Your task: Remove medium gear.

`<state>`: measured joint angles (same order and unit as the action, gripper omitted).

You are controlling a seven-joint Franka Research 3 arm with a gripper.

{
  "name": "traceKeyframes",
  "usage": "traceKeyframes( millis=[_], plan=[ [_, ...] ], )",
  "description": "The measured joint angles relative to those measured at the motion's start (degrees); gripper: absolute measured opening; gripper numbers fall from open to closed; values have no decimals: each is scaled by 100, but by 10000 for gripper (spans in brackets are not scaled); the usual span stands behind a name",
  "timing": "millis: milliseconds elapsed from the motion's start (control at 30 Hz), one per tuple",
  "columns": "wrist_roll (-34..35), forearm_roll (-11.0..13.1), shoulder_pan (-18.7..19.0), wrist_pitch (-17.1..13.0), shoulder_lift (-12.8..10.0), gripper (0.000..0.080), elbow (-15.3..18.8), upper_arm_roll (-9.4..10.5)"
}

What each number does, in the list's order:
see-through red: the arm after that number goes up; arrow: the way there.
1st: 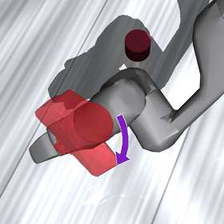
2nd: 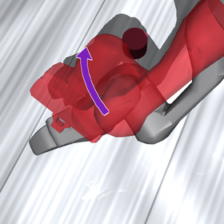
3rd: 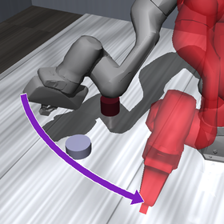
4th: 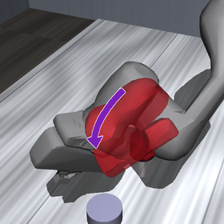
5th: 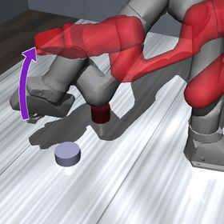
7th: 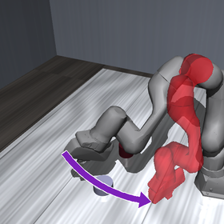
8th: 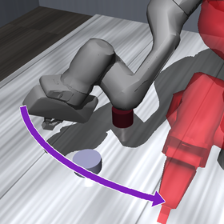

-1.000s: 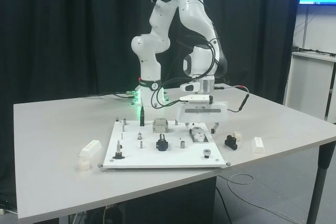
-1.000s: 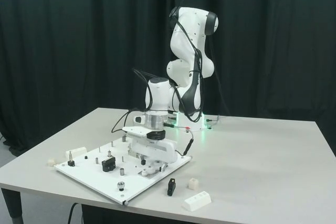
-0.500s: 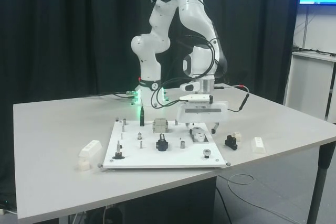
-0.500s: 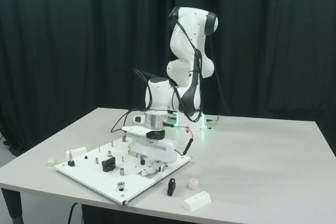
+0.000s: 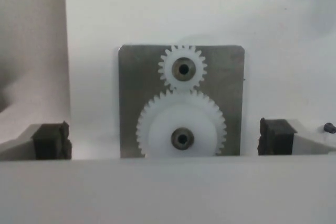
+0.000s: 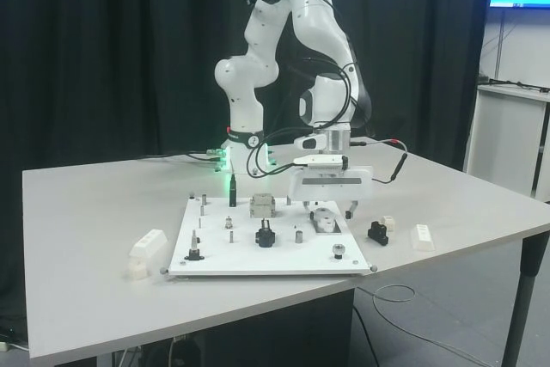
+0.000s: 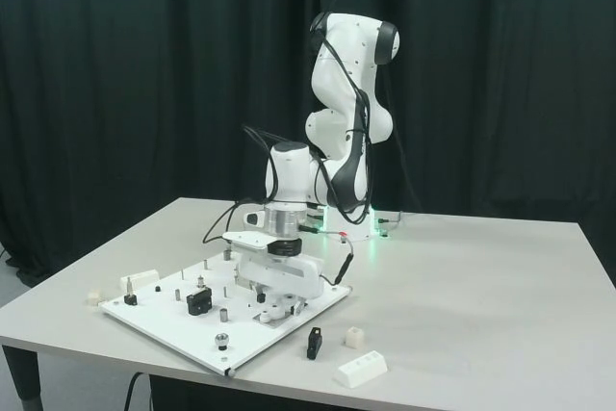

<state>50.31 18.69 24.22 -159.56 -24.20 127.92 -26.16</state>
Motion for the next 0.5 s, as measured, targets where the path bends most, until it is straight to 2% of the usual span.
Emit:
traceKeyframes(
  millis=[233,267,500],
  plan=[
    [-15,34,-15,-10,-9,800,0,9],
    [-29,34,-17,-11,-10,698,0,9],
    [-83,34,-50,-13,-29,698,0,14]
  ],
)
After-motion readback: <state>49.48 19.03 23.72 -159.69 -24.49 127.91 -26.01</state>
